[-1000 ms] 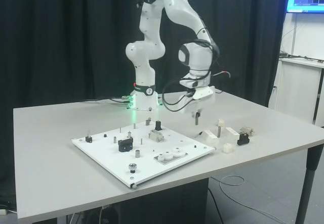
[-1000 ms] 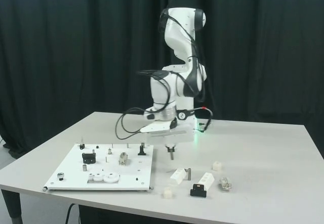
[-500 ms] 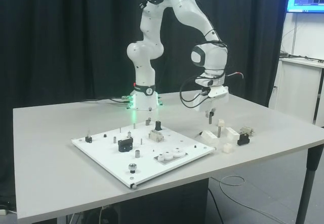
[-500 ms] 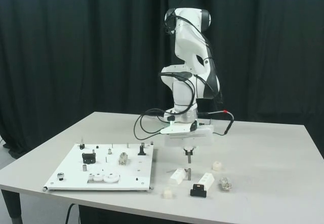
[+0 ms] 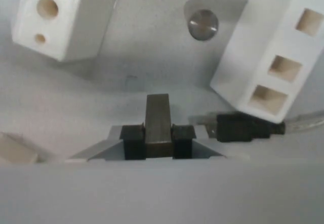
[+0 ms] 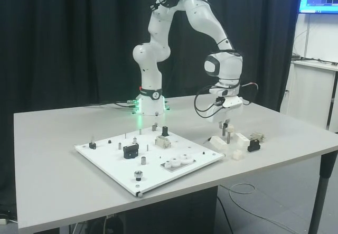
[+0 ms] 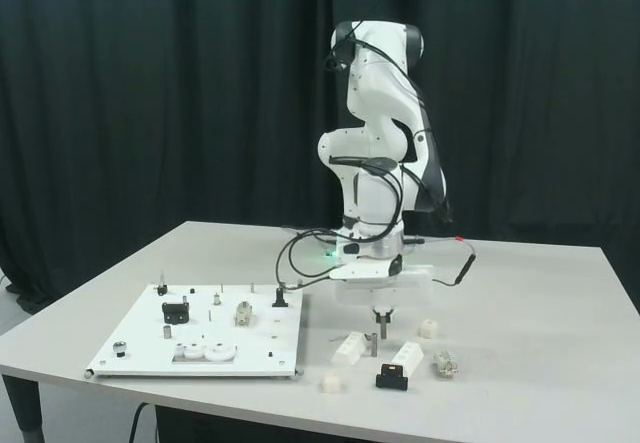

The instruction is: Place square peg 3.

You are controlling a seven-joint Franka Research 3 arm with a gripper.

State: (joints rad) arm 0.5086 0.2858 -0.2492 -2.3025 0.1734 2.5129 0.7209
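My gripper [image 5: 158, 139] is shut on a grey square peg [image 5: 158, 119], which sticks out upright between the black fingertips [image 5: 132, 140]. It hangs just above the table [image 6: 296, 133], over the loose parts beside the board [image 6: 226, 124] [image 7: 381, 317]. Below it lies a white block with three square holes [image 5: 273, 57] [image 6: 241, 138] [image 7: 407, 353]. A second white block with round holes [image 5: 61, 16] [image 7: 350, 347] lies on the other side. Between them a round grey peg [image 5: 202, 24] [image 7: 373, 344] stands upright.
A black plug with a cable [image 5: 243, 128] lies under the wrist. The white assembly board [image 6: 105, 155] [image 7: 140, 333] carries several small fixtures. Near the blocks sit a small white cube [image 7: 330, 384], a black part [image 7: 391, 376] and a metal connector [image 7: 445, 365].
The arm has swung away from the board's edge and now hangs over the loose white blocks. The peg has stayed in the fingers throughout.
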